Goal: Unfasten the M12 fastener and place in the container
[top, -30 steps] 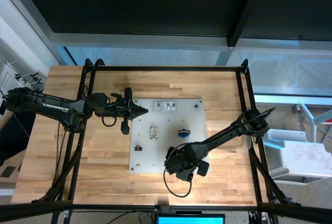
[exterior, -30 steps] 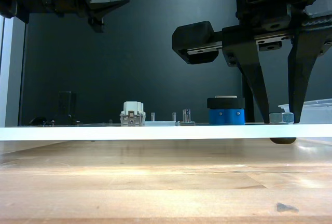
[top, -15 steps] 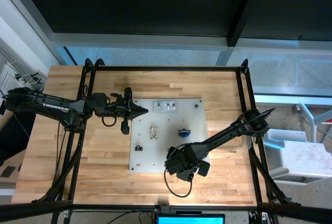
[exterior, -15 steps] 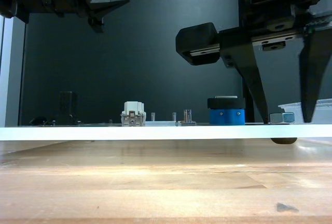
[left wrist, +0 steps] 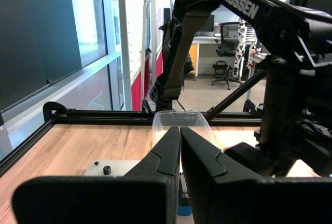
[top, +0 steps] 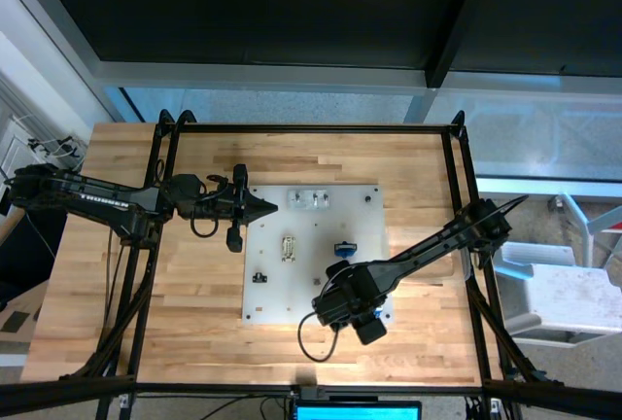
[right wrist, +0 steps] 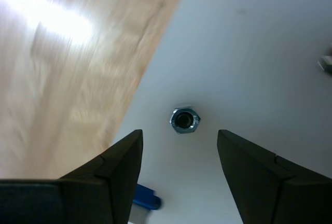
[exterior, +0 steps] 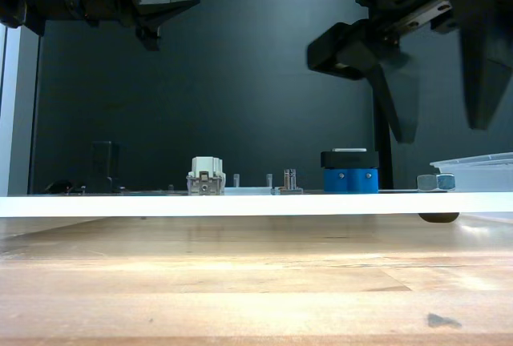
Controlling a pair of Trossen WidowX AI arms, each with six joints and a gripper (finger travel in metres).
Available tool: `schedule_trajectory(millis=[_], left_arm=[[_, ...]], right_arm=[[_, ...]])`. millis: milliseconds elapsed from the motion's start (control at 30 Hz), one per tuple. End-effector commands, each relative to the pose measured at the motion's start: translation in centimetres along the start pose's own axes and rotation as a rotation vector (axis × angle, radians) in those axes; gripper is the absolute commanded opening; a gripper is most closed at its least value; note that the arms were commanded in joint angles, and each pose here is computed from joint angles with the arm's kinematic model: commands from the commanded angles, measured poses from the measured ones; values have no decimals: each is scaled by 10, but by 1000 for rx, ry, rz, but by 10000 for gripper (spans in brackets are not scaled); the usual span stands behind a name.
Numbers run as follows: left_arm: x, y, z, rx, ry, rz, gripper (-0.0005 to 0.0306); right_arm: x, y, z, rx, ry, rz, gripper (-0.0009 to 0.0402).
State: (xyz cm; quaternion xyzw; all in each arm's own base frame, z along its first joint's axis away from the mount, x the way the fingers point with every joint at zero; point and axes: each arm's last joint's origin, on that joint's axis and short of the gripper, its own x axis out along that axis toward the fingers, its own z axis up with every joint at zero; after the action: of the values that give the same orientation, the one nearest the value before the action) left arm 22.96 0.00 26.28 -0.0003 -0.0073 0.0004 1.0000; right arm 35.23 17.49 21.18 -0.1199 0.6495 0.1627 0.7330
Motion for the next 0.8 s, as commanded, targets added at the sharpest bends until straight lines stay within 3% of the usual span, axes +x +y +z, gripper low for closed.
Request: schedule_trajectory(millis=[33,133,200,267,367,467,800], left_arm=[[0,0,0,0,0,0,0],[0,0,0,0,0,0,0],[0,0,0,0,0,0,0],[0,0,0,0,0,0,0],[0,0,0,0,0,0,0],[0,0,0,0,0,0,0],[0,0,0,0,0,0,0]], right_arm=[[-3,0,-4,131,-27,9,166],[-5,1,-5,206,-33,60,133],[-5,1,-6,248,-43,63,103],[-3,0,-7,252,-59,70,65],[1,1,-8,248,-79,115,-5],[7,1,-10,270,-81,113,9],[22,7,-17,299,-65,111,0]])
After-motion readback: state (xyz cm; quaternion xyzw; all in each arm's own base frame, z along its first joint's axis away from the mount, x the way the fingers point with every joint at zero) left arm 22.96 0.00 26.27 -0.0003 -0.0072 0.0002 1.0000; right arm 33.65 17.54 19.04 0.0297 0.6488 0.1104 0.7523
